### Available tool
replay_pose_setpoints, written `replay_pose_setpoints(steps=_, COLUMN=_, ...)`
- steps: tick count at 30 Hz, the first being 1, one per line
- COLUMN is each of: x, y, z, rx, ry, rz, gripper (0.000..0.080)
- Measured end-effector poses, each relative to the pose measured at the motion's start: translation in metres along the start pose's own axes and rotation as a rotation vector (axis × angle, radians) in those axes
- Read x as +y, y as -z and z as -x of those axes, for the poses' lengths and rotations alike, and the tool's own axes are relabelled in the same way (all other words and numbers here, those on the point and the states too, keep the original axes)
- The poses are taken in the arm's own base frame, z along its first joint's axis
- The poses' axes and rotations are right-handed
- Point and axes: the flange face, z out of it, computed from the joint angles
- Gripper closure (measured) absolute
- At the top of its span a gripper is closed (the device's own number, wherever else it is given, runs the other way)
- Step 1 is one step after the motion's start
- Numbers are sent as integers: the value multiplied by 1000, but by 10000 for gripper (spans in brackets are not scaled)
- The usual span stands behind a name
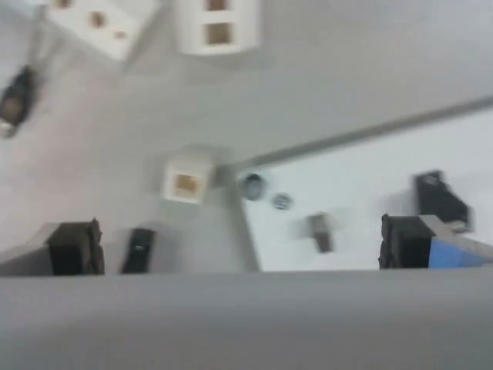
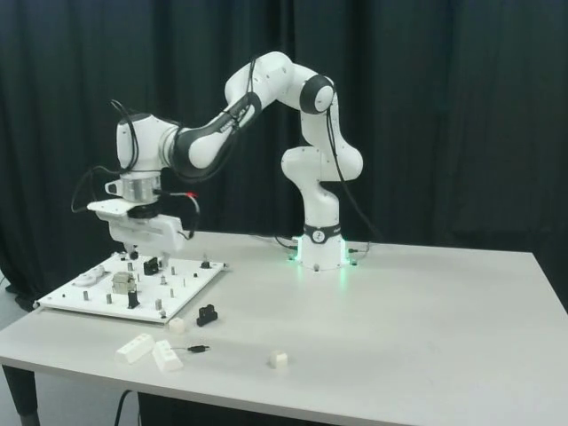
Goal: Remove waterproof.
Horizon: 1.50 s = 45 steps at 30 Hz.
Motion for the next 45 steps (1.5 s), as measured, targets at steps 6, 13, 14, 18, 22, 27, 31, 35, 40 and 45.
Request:
replay_pose_setpoints(steps=6, x=37, y=8, z=-22, rx=9, ry=-65, rz=-9, gripper=3)
replay_pose_setpoints(steps=13, x=74, y=12, z=-41, rx=8, ry=-162, rz=-28, gripper=3)
replay_pose_setpoints(steps=14, x=79, y=12, z=-43, rx=7, ry=-184, rz=-31, gripper=3)
replay_pose_setpoints(steps=18, x=98, y=11, z=-51, rx=3, ry=-261, rz=-42, gripper=3)
replay_pose_setpoints(steps=22, x=116, y=9, z=-58, rx=-2, ry=-313, rz=-52, gripper=3)
replay_pose_setpoints(steps=27, x=135, y=5, z=-65, rx=-11, ry=-368, rz=-62, gripper=3)
replay_pose_setpoints(steps=31, x=146, y=1, z=-70, rx=-16, ry=-424, rz=-69, gripper=3)
replay_pose_setpoints(steps=35, x=153, y=-3, z=-73, rx=-21, ry=-513, rz=-76, gripper=3)
replay_pose_setpoints(steps=40, x=158, y=-7, z=-76, rx=-22, ry=-631, rz=-71, gripper=3)
replay_pose_setpoints(steps=45, x=161, y=-11, z=-78, rx=-20, ry=-716, rz=-66, gripper=3)
